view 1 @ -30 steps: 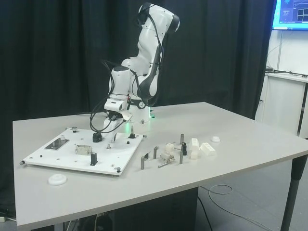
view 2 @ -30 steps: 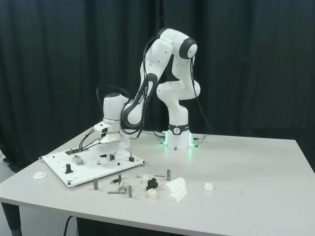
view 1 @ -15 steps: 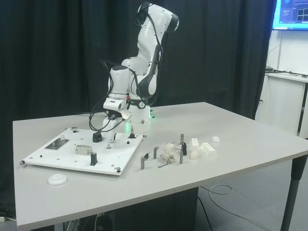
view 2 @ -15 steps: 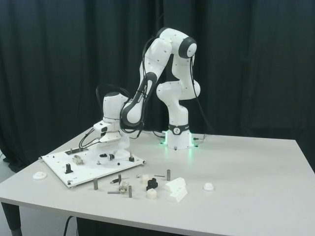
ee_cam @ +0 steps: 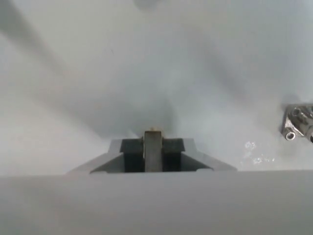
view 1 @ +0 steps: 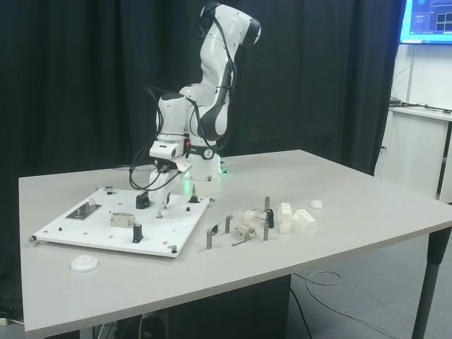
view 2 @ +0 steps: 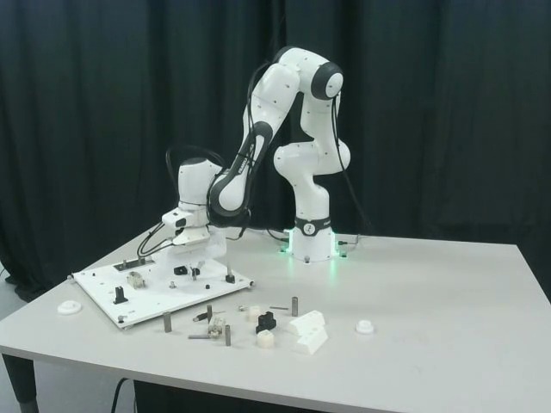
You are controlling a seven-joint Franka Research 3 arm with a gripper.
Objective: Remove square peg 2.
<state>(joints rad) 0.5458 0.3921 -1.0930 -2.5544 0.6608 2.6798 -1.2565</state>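
Two black fingertips of the gripper (ee_cam: 154,155) were clamped on a slim grey square peg (ee_cam: 153,151), which stood upright between them with its top end just showing above the pads. The wrist view showed the peg gripped near its upper end, flat faces against flat pads. Whether its lower end was already free of its socket could not be told from that view; in the room views the gripper (view 1: 162,192) hung a little above the white board (view 1: 85,233), so the peg was probably out or nearly out.

Beneath the fingers lay bare white board, and off to one side a small metal fitting (ee_cam: 297,122) was bolted to it. From the first room view, a black block (view 1: 142,201) and a short black post (view 1: 193,197) stood on the board near the gripper, with a black bracket (view 1: 137,232) and a grey plate (view 1: 82,211) farther along it. Beyond the board's edge, loose pegs (view 1: 210,237) and white blocks (view 1: 295,217) lay scattered on the grey table (view 1: 353,212), and a white disc (view 1: 83,264) sat near the front.

As a judgement, the peg was a stiff, light, smooth metal bar that would not bend or break but could slip or jam if tilted. Its flat sides suited a pinch near the top, drawn straight up along the socket's axis.
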